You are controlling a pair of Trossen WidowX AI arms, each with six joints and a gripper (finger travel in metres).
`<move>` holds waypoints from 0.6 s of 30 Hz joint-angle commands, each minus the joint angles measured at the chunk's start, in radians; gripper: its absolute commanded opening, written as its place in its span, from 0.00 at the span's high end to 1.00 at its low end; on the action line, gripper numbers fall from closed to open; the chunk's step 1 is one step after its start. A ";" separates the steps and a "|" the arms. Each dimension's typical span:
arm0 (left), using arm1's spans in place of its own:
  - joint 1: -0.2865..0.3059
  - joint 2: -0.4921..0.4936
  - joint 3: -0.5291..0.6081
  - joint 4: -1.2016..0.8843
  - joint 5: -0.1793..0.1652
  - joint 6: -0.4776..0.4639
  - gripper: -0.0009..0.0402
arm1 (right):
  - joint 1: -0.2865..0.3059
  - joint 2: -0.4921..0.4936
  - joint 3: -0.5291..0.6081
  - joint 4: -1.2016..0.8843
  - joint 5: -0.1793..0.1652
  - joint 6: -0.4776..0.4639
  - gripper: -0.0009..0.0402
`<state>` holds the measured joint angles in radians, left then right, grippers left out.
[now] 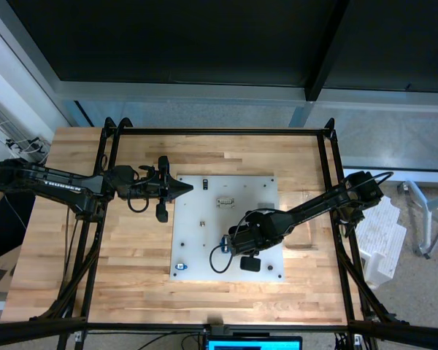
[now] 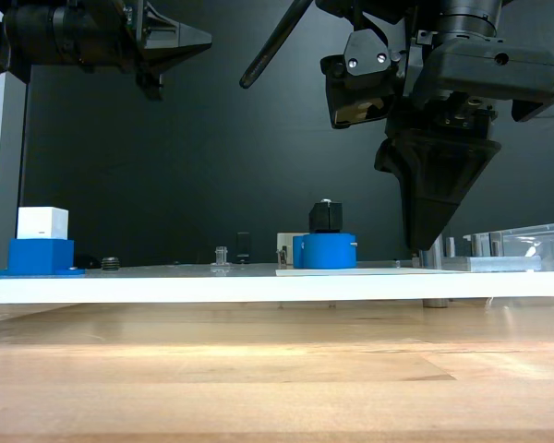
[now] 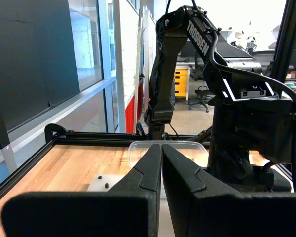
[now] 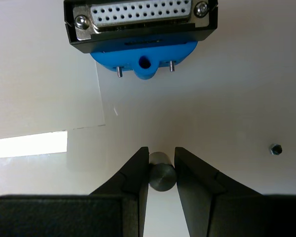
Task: Remove the 16mm cylinder and place in the container
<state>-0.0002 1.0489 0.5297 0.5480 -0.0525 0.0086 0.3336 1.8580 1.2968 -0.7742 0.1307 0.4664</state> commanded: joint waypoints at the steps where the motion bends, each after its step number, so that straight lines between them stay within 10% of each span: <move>1: 0.000 0.000 0.000 0.000 0.000 0.000 0.98 | 0.001 0.000 0.001 0.009 -0.005 0.001 0.90; 18: 0.000 0.000 0.000 0.000 0.000 0.000 0.98 | 0.003 -0.046 0.002 -0.016 -0.021 -0.001 0.90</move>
<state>-0.0002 1.0489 0.5301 0.5484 -0.0525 0.0090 0.3355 1.8217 1.2964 -0.7849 0.1112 0.4660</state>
